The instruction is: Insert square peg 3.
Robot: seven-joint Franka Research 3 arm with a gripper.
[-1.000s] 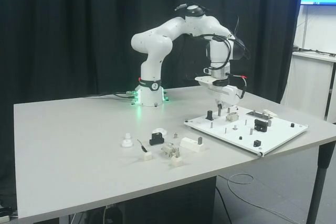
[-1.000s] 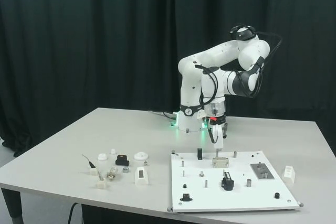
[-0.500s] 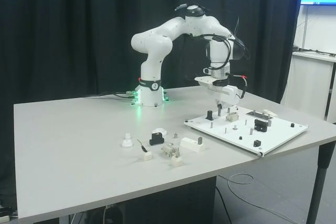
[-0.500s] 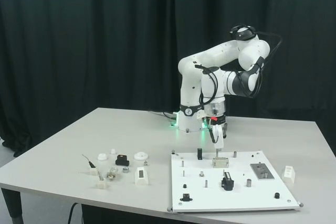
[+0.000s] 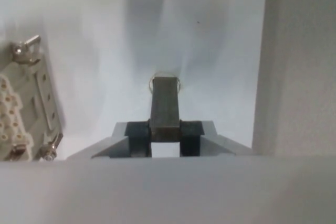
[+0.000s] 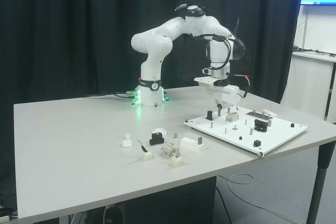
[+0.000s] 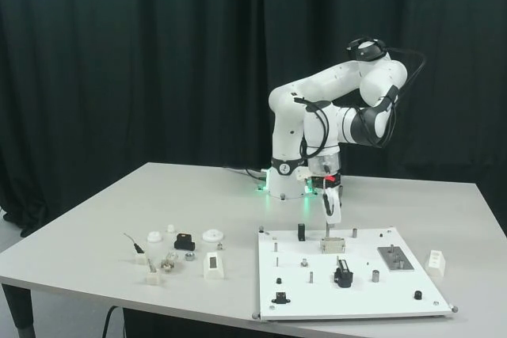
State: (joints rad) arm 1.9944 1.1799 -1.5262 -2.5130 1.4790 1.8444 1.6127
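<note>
The peg [image 5: 165, 106] sits in the middle of the wrist view, pinched tight between the two fingers [image 5: 137, 137] of the gripper [image 5: 165, 139]. Its tip hangs right over a small hole [image 5: 165, 81] in the white board [image 5: 220, 51] — it looks lined up, not pushed in yet. A connector [image 5: 23, 114] lies at the left edge. The push down is still left to do.

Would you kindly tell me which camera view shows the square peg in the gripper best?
The wrist view: the square peg fills the centre, clamped in the gripper over the white board. In both room views the gripper largely hides it.
</note>
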